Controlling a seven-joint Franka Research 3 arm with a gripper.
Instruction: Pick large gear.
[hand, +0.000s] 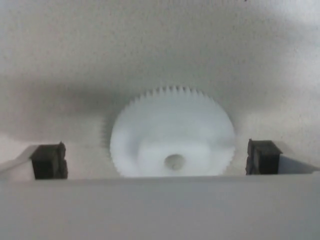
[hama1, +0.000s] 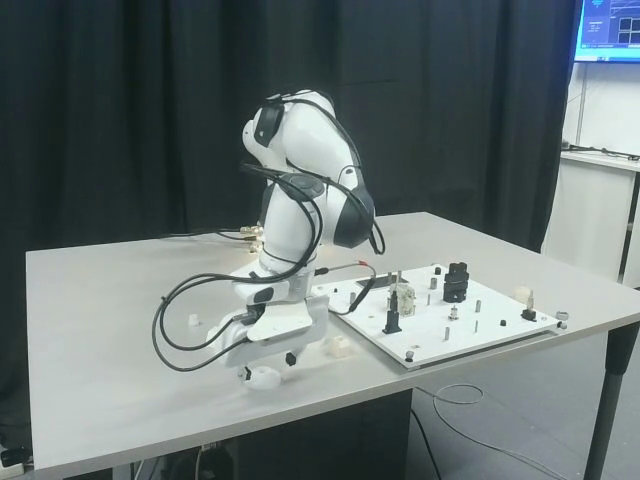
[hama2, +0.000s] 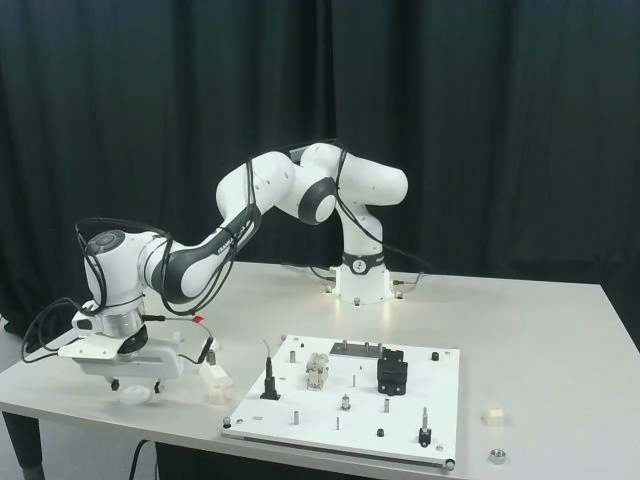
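Black curtains close off the room behind a grey bench (hama2: 560, 330) on which the white arm (hama2: 270, 190) is bolted. Landmark for all positions: the white assembly board (hama2: 345, 405), a flat plate lying on the bench and studded with small pegs, black fixtures and a pale block.

Large gear (hand: 172, 135): a white disc, apparently moulded plastic, with fine even teeth round its rim, a smooth matt face and a round bore at its centre. It lies flat on the bench, off the board, well apart from the board's edge on the side away from the arm's base, close to the bench's front edge. In the room views it shows only as a small white shape under the wrist (hama1: 262, 376).

Pincer (hand: 156, 159): the arm is folded low and reaches out past the board so that the wrist hangs directly over the gear. The two black fingertips (hand: 49, 161) stand wide apart, one on each side of the disc, with bench visible between each pad and the teeth; nothing is clamped yet. This straddling pose suits a grasp across the gear's diameter, the flat pads closing on opposite teeth.

Judgement: the step in hand is the approach just before closing. A thin, hard, toothed rim offers little height to grip, so the pads probably need to sit low, near the bench, before squeezing.

A small pale cube (hama1: 340, 347) rests between gear and board.
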